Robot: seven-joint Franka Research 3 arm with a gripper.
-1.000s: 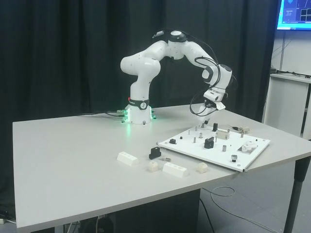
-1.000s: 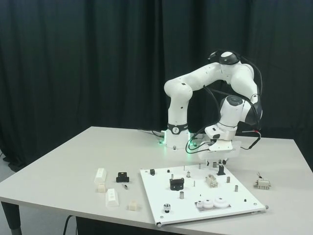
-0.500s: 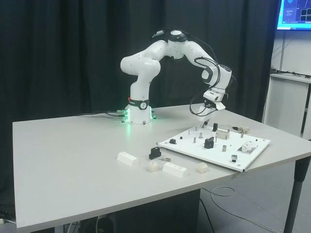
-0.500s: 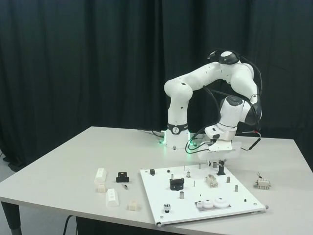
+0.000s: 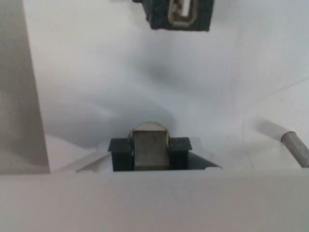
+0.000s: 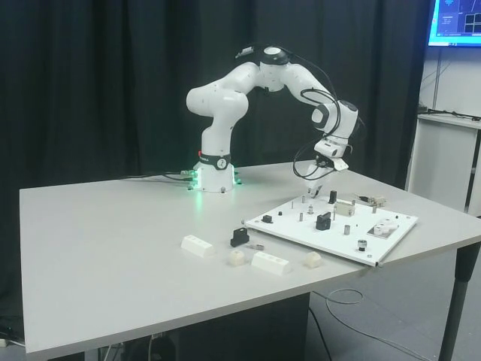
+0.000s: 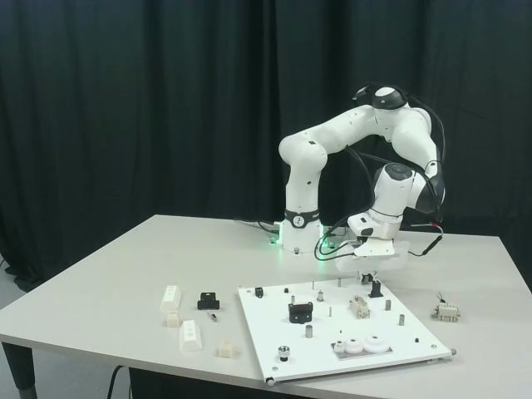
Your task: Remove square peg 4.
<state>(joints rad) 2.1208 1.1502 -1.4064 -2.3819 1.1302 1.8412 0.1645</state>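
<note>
We see arm [image 7: 349, 133] bent over board's [image 7: 274, 345] far edge, wrist down. Gripper [image 5: 150, 153] pinches grey peg [image 5: 150, 149], held just above board near black block [image 5: 177, 14].

arm [image 7: 349, 133]: white, black at the joints
base light [image 6: 197, 177]: green
table [image 6: 105, 226]: grey
board [image 7: 274, 349]: white
curtain [image 7: 125, 100]: black
peg [image 5: 151, 151]: grey, in a black holder [image 5: 120, 153]
socket [image 5: 179, 14]: black, white inside
blocks [image 6: 197, 244]: white
clip [image 7: 208, 301]: black
</note>
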